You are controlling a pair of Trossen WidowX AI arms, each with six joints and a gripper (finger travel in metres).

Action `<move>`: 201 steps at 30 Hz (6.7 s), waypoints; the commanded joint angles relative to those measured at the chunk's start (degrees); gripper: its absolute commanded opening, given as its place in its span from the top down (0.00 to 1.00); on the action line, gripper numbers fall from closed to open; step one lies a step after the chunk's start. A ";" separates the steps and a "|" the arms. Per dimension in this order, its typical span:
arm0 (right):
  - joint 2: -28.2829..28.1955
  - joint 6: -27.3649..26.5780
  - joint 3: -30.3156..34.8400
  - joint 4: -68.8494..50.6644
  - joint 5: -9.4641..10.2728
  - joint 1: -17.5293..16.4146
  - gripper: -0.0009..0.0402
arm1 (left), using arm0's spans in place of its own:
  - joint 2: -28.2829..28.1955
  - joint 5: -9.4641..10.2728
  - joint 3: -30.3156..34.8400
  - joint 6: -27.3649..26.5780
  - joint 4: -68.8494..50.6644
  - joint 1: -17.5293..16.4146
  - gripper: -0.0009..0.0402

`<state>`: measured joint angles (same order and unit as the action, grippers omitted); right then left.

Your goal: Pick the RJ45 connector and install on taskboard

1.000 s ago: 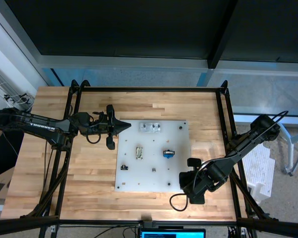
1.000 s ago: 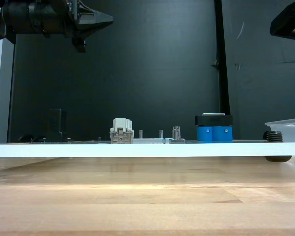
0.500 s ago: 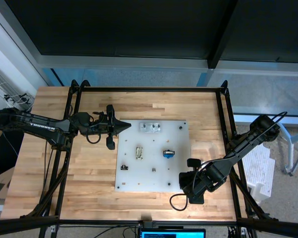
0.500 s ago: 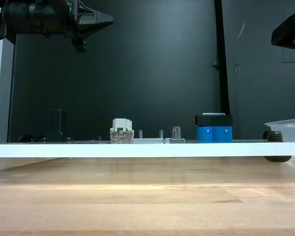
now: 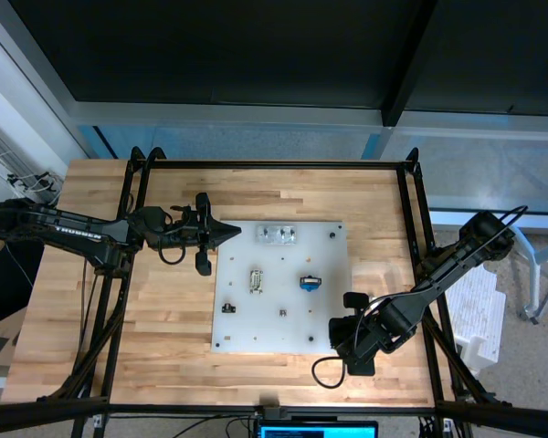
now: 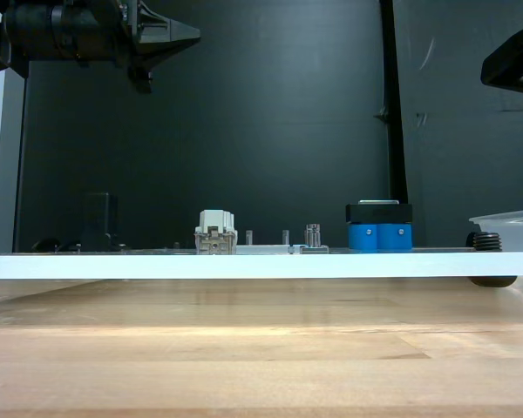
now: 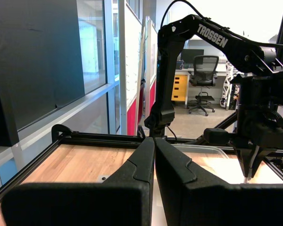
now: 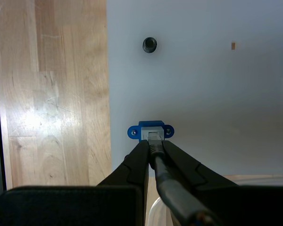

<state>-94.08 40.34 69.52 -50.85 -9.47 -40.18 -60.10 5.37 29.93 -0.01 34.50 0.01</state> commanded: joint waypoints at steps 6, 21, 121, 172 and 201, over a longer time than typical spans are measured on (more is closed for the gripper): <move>-0.02 -0.28 -0.46 0.63 0.00 0.00 0.98 | 0.00 -0.02 0.02 0.00 0.02 0.00 0.98; -0.20 -0.52 -0.79 1.11 -0.04 -0.09 0.98 | 0.00 0.00 0.02 0.00 0.02 0.00 0.98; 4.85 -0.74 1.84 -5.27 1.53 -0.70 0.50 | 0.00 0.00 0.02 0.02 0.02 -0.02 0.98; 21.84 -26.38 3.37 -1.68 -1.44 25.92 0.99 | 0.00 -0.02 0.02 0.00 0.02 0.00 0.98; 28.28 -40.89 -12.26 39.12 6.21 42.25 0.98 | -0.02 -0.02 0.02 0.00 0.00 0.00 0.98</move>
<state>-66.19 -0.58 58.33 -13.82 -4.01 2.02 -60.10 5.37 29.95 -0.01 34.50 0.01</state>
